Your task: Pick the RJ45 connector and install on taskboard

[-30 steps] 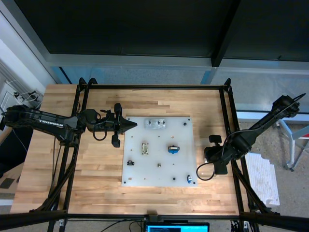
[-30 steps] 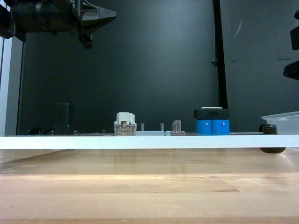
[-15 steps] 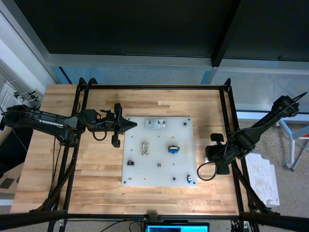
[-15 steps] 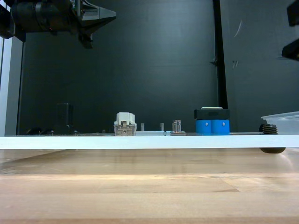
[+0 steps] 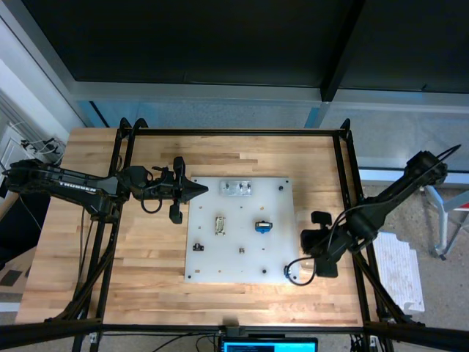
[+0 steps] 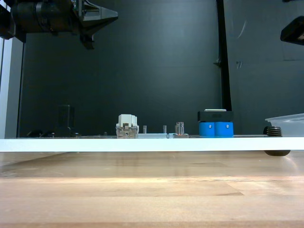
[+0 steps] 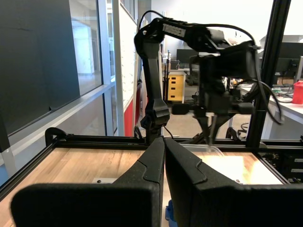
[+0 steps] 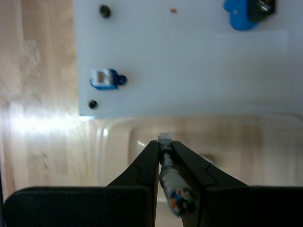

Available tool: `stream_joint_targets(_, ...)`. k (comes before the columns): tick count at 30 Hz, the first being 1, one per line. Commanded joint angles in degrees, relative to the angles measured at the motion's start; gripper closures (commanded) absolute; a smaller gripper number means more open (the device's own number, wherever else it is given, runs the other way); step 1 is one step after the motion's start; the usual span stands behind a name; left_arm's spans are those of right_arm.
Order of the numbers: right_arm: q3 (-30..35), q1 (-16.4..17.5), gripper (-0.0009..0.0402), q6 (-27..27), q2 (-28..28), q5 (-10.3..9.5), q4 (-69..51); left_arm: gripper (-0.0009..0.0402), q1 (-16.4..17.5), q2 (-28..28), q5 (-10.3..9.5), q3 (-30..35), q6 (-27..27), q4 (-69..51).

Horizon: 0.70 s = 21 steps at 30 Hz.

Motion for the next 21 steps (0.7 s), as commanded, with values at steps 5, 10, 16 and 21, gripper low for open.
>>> stream_joint_targets(5, 5.9, 1.2, 0.0393, 0.9, 7.6, 0.20, 1.3, 0.0393, 0.0, 0.0, 0.02, 0.0, 0.0, 0.0)
stream_joint_targets(10, 9.0, 2.0, 0.0393, 1.4, 11.8, 0.24, 2.2, 0.0393, 0.0, 0.0, 0.02, 0.0, 0.0, 0.0)
stream_joint_targets(16, 11.2, 2.2, 0.0393, 1.4, 15.0, 0.98, 3.8, 0.0393, 0.0, 0.0, 0.02, 0.0, 0.0, 0.0)
stream_joint_targets(21, 11.3, 2.2, 0.0393, 1.3, 16.2, 1.68, 4.4, 0.0393, 0.0, 0.0, 0.02, 0.0, 0.0, 0.0)
